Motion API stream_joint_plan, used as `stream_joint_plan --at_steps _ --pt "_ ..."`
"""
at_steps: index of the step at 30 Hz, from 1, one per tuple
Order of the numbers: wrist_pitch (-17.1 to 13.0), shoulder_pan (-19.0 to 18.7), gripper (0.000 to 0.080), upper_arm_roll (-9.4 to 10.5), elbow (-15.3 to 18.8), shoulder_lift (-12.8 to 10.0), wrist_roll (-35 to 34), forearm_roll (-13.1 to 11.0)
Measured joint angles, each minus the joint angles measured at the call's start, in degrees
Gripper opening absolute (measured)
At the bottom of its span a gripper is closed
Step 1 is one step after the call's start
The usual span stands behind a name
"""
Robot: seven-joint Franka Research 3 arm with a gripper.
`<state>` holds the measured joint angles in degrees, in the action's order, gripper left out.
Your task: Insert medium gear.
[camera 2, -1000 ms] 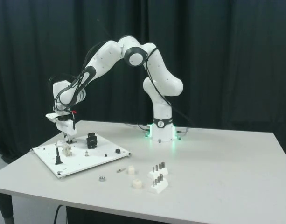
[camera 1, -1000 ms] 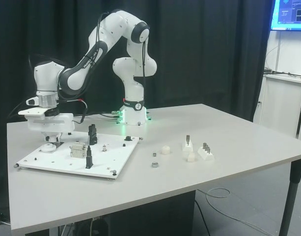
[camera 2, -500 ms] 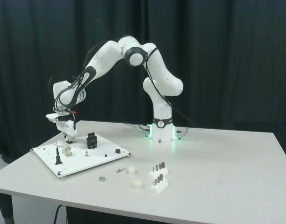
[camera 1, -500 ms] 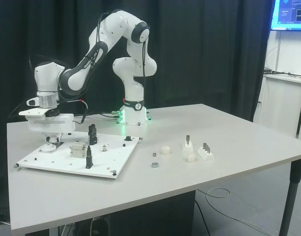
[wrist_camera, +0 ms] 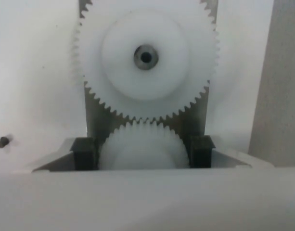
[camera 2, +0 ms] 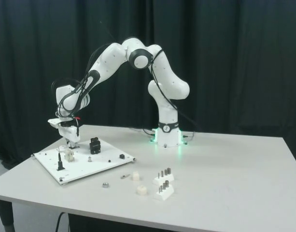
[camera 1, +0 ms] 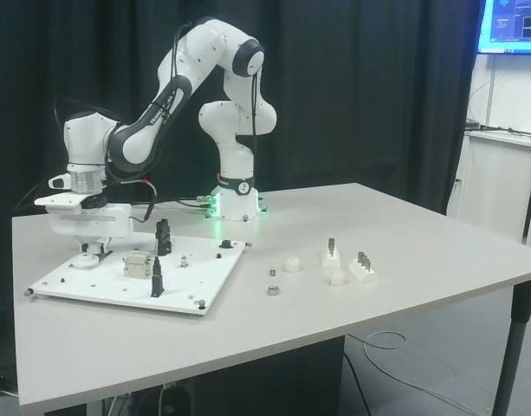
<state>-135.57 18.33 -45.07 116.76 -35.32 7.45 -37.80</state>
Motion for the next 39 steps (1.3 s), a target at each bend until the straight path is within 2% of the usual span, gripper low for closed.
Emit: stream_joint_plan --at_steps 9,16,23,30,39 --pt "0.0 0.1 0.0399 -0.04 0.1 0.0 -0.4 -0.9" --pt "0.0 0.1 0.0399 -0.2 0.2 0.0 -3.3 -2.2" --pt "0.0 0.1 0.0399 -0.2 0.2 0.0 -5.0 -2.2" --pt "0.0 0.0 0.0399 -0.17 0.1 -0.1 -3.5 -1.4" --pt "-0.1 -0.2 0.0399 0.14 -0.3 -0.3 -2.0 1.2"
